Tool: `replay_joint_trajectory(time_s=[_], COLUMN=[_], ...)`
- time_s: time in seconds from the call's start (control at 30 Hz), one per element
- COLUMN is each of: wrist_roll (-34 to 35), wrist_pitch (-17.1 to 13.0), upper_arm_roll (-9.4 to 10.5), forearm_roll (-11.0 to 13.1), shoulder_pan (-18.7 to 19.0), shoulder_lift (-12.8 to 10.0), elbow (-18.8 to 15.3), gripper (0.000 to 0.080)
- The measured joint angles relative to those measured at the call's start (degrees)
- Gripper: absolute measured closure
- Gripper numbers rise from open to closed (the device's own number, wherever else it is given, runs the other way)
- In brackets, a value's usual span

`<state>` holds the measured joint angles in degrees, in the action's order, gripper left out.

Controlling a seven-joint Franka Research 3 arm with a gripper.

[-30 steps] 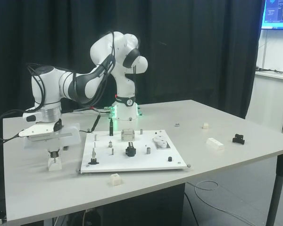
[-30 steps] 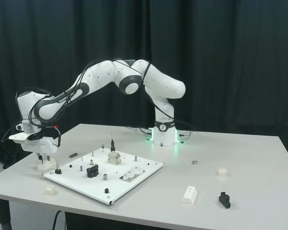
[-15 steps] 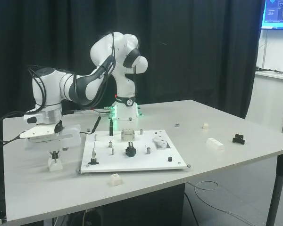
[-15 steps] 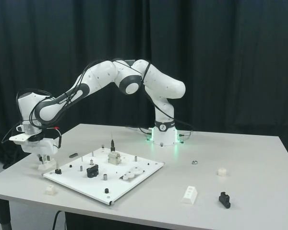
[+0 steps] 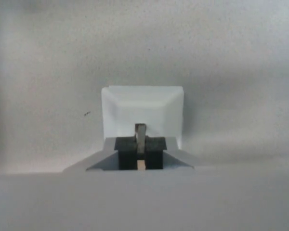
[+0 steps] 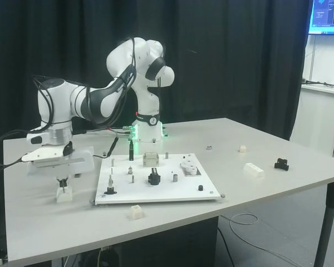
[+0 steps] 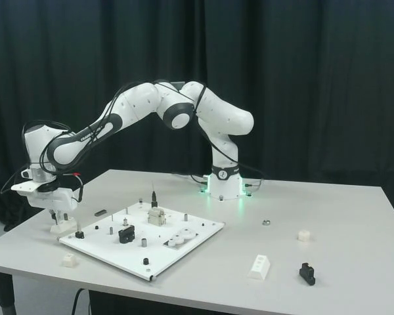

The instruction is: Pick square peg 1.

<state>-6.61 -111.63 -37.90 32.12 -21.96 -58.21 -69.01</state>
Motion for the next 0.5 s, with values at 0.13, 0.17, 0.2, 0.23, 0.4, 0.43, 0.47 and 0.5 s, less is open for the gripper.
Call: replay_joint_trajectory(time_s=[0.13,0.17,0.2,0.23,0.4,0.43,0.47,0.5], wrist_roll=[0.0,0.0,0.0,0.0,0.0,0.0,0.0,0.0], wrist_pitch=[0.1,0.3,0.5,0.7,1.9,2.1,2.3,2.6], upper_arm_roll=[-0.21,-0.23,-0.25,-0.28,-0.33,-0.36,-0.40,-0.45], forearm_roll=[-0.5,-0.7,-0.9,-1.1,-1.6,-1.7,-1.8,-1.8], shoulder_pan=[0.1,0.1,0.1,0.1,0.1,0.2,0.2,0.2], shoulder_lift=[0.6,0.8,1.1,1.3,2.7,2.9,3.2,3.4], elbow=[0.0,0.0,0.0,0.0,0.0,0.0,0.0,0.0], gripper=[0.0774,0.0774,0.0774,0.0774,0.0774,0.0774,0.0774,0.0775])
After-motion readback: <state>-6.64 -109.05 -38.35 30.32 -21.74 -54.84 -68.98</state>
